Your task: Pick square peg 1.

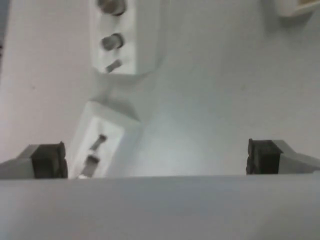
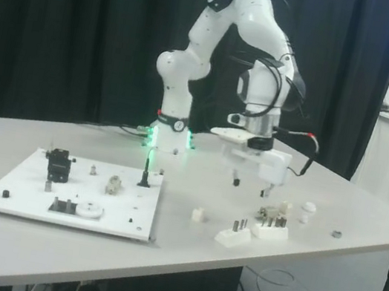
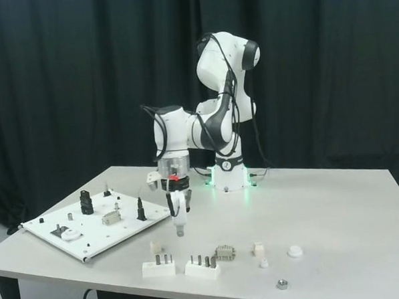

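Observation:
Two white peg holders stand near the table's front edge. One (image 1: 100, 145) (image 2: 233, 235) (image 3: 159, 267) carries two slim pegs (image 1: 95, 152) that look square-sided. The other (image 1: 114, 42) (image 2: 270, 230) (image 3: 202, 266) carries three pegs, two of them clearly round. I cannot tell which one is square peg 1. My gripper (image 1: 156, 158) (image 2: 248, 186) (image 3: 178, 227) hangs open well above the table, behind the holders and nearer the arm's base. Nothing is between its black fingertips (image 1: 50, 160), and it touches no peg.
A white assembly board (image 2: 129, 217) (image 3: 91, 249) with small parts lies on the table away from the holders. Near the holders sit a small white cube (image 2: 199, 214) (image 3: 155, 246), a connector (image 3: 225, 253), a white cap (image 2: 307, 209) (image 3: 295, 251) and a nut (image 2: 336, 234) (image 3: 281, 284).

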Tool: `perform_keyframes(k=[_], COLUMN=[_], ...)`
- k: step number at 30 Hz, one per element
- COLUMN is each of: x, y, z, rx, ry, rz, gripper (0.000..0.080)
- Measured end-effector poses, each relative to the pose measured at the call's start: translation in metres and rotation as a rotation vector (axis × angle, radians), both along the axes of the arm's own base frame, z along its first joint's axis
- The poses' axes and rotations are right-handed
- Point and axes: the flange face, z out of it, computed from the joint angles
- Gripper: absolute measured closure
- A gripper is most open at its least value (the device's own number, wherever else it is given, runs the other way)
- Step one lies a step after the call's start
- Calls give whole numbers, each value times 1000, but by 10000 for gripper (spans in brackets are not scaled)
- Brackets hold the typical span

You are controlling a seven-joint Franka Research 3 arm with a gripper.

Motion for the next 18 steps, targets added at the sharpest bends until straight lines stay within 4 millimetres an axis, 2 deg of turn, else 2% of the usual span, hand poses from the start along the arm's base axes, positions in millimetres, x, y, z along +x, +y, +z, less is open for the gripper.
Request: perform_keyframes(k=[7, 18], x=[14, 34], y=[17, 35], z=[7, 2], rx=[-14, -15], ry=[-19, -2], rz=[-31, -108], gripper=[3, 3])
